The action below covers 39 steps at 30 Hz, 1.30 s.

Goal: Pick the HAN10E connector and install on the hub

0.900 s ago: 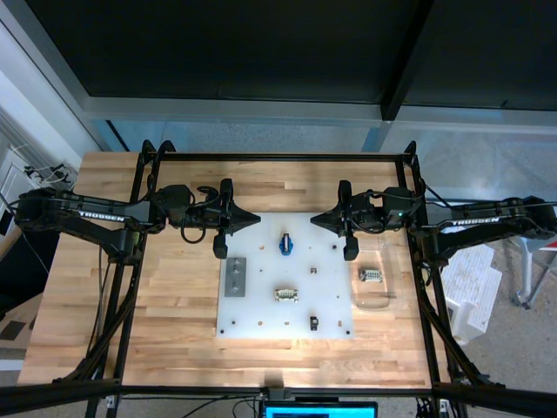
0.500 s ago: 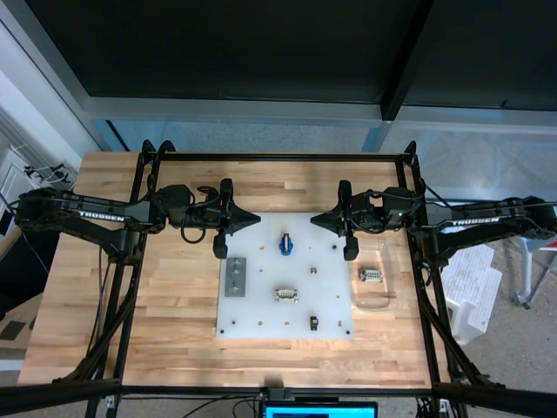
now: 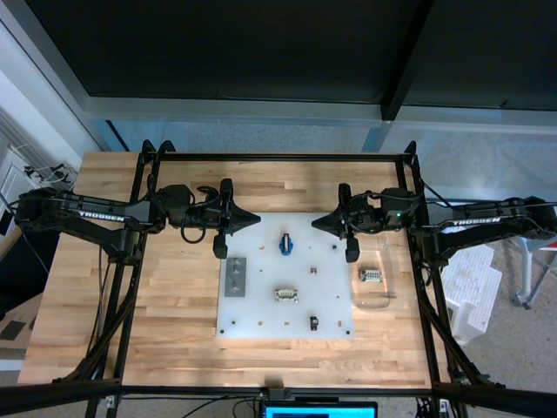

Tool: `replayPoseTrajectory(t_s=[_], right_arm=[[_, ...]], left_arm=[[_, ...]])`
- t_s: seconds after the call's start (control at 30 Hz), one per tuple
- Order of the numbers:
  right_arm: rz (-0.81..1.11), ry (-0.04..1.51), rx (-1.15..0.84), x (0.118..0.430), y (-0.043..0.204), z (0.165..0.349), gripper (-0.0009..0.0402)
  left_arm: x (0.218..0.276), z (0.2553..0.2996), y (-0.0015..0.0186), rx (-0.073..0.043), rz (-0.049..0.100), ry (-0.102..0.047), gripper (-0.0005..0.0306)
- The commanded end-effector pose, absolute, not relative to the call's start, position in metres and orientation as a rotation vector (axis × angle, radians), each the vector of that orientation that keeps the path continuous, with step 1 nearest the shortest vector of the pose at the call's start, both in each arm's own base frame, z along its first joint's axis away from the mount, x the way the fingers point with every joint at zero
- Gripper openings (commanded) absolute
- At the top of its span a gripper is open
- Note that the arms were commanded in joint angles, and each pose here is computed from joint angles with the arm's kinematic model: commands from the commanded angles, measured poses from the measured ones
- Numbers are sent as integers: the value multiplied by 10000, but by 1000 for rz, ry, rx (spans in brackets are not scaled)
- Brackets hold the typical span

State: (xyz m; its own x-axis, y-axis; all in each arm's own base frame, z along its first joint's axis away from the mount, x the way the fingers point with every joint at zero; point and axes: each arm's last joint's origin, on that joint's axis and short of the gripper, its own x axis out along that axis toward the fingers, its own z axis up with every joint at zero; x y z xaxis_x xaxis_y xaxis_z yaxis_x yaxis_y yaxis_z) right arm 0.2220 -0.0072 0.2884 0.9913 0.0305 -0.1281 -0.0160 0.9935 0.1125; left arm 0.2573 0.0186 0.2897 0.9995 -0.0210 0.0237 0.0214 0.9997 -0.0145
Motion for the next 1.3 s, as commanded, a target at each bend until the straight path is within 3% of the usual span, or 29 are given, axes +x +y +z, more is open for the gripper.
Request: replayPoseTrajectory(t_s=[0.03, 0.33, 0.63, 1.07, 1.3], right_arm=[[16, 285, 138, 2193, -62, 2879, 0], [51, 777, 128, 1951, 101, 2805, 0], [20, 1142, 85, 1637, 267, 2679, 0], [4, 1328, 75, 1448, 422, 2609, 4], [-33, 1407, 35, 1535, 490, 2496, 81]], left_arm=[[2573, 2896, 186, -14, -22, -23, 0], [2573, 2896, 186, -14, -22, -23, 0], [2573, 2896, 186, -14, -22, -23, 0], [2573, 2896, 186, -14, -22, -23, 0], [2573, 2896, 187, -14, -21, -23, 0]])
